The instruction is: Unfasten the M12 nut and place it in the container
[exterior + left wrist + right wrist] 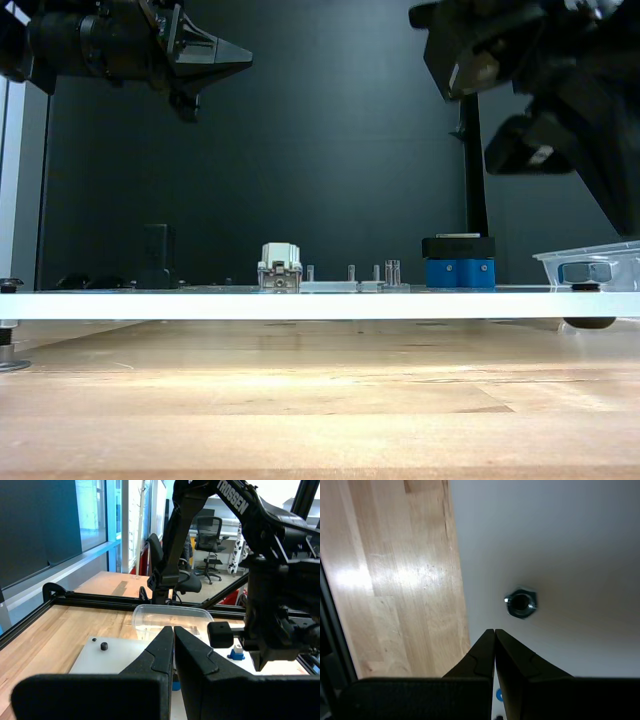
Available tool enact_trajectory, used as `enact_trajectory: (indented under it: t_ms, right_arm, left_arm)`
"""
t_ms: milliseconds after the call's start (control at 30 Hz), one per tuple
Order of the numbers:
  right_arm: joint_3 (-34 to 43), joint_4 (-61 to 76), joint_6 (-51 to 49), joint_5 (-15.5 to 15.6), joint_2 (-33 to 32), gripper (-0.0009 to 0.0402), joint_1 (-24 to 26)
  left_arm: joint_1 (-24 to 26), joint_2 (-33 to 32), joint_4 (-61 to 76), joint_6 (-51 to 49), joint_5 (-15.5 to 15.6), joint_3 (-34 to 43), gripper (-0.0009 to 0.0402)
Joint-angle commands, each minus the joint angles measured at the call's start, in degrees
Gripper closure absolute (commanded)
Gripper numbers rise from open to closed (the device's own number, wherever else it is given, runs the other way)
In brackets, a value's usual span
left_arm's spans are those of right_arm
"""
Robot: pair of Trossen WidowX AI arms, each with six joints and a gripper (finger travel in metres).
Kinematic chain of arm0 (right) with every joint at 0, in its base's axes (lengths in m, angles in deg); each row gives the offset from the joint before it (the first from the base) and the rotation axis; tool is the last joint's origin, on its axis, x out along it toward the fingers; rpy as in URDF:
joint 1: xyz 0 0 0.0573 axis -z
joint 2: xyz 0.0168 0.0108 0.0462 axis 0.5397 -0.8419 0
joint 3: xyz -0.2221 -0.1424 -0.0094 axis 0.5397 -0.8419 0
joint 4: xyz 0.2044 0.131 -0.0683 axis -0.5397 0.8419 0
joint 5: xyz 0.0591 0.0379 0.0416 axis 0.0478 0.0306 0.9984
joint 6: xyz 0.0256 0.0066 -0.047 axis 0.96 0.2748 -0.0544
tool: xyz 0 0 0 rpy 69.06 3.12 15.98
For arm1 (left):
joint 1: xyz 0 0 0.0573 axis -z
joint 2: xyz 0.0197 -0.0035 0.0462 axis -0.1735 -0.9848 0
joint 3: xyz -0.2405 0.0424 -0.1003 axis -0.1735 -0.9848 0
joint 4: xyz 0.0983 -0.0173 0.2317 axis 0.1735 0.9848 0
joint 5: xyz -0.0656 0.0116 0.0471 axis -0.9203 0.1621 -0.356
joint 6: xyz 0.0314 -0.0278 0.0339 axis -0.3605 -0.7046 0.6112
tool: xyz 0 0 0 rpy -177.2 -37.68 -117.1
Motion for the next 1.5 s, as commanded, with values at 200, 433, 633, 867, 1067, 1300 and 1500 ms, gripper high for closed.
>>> enact_trajectory:
  t_ms: [200,433,633,867,1067,1300,1500]
  right_arm:
    - [-0.07,-2.29,-0.39,-0.52,-1.75,0.0393,-0.09]
    - [-0.07,-0.94,-0.37,-2.23,-1.73,0.0393,-0.07]
    - [-0.07,-0.48,-0.09,-3.5,-1.73,0.0393,-0.04]
    - [-0.07,-0.28,-0.11,-4.17,-1.68,0.0393,0.02]
    - [0.26,6.47,5.44,-19.91,0.13,0.0393,0.0]
    - [0.33,7.34,5.49,-16.39,1.31,0.0393,-0.04]
    - [0.48,5.42,1.99,-5.55,1.33,0.0393,-0.26]
  left_arm:
    - [0.0,-0.02,-0.02,0.02,0.0,0.0,0.0393]
    - [-0.02,-0.02,-0.02,0.02,-0.02,0.0,0.0393]
    - [0.0,-0.02,-0.02,0.02,-0.02,0.0,0.0393]
    - [-0.02,-0.02,-0.02,0.02,0.0,0.0,0.0393]
    - [0.0,-0.02,-0.02,0.02,0.0,0.0,0.0393]
    - [-0.02,-0.02,-0.04,0.02,-0.02,0.0,0.0393]
    - [0.0,-0.02,-0.04,0.02,-0.02,0.0,0.0393]
